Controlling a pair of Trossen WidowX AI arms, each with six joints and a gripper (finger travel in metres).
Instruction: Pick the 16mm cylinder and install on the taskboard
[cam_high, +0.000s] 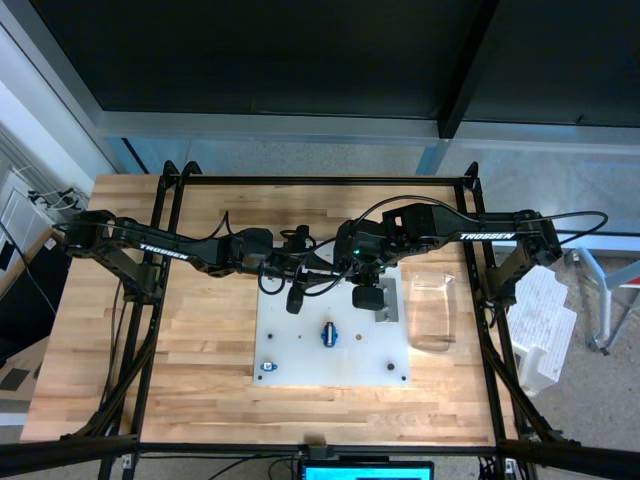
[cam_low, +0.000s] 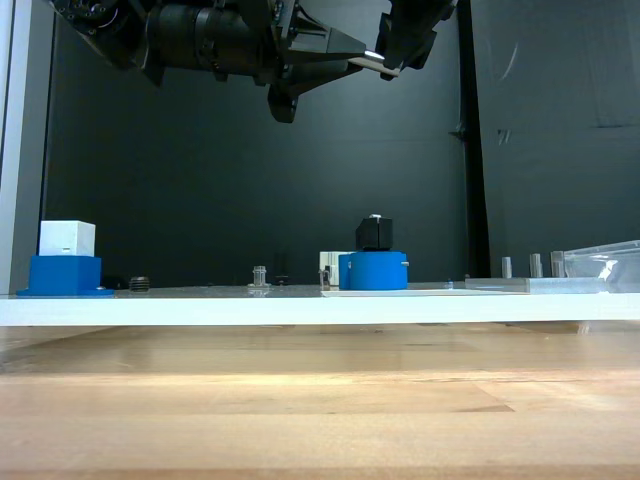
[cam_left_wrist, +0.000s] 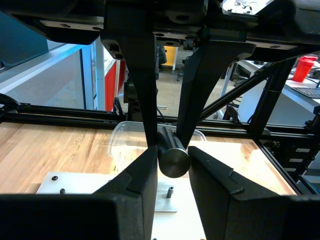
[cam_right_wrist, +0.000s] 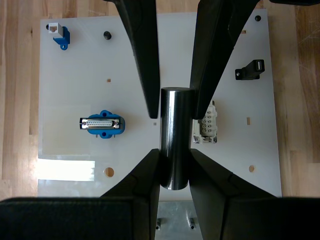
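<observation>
Wooden table (cam_high: 100, 330) under a black frame (cam_high: 320, 181); the taskboard (cam_right_wrist: 65, 100) is laid flat on it, with a clear tray (cam_high: 432, 312) just beside its right edge.

Pick stage is judged done: the 16mm cylinder (cam_right_wrist: 177, 130) is held in the air, well above the board, touching nothing on it. It is gripped by both arms at once. The right gripper (cam_right_wrist: 174, 152) is pointed straight down and its fingers are clamped across one end of the cylinder. The left gripper (cam_left_wrist: 172, 151) is set level, coming from the left, and its fingers are pressed onto the other end. A handover or regrip is judged to be in hand.

Install is not yet done: no hole is filled, and a turn plus a lowering is left.

Long axis is horizontal, laid left-right across the table, in line with the left gripper. One flat end is faced back toward the left arm. A turn to upright is judged needed before insertion.

Blue fitting (cam_right_wrist: 102, 124) and cream connector (cam_right_wrist: 207, 125) are seen on the board below, one on either side of the cylinder.
</observation>
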